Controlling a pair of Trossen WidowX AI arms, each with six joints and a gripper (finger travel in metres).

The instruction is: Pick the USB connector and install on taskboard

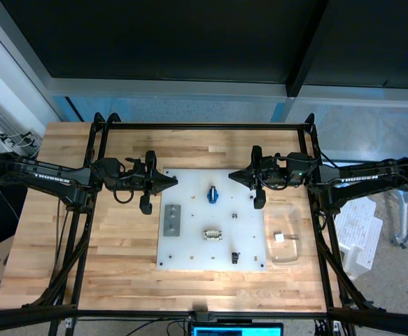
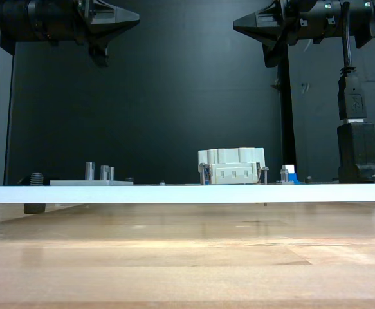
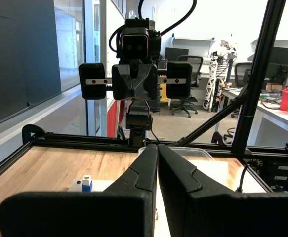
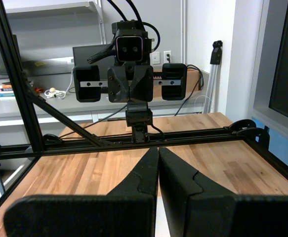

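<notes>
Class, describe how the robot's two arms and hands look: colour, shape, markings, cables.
The matte black left arm and right arm carry white lettering and looping black cables. The left hand, over the white board's far-left corner, and the right hand, over its far-right, taper to black wedge-shaped fingers, shut.

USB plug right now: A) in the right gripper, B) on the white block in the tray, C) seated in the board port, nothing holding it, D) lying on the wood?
C: in the low view the plug stands on the port with a silver band between, while the left gripper and right gripper hang shut over the board's far edge, holding nothing.
</notes>
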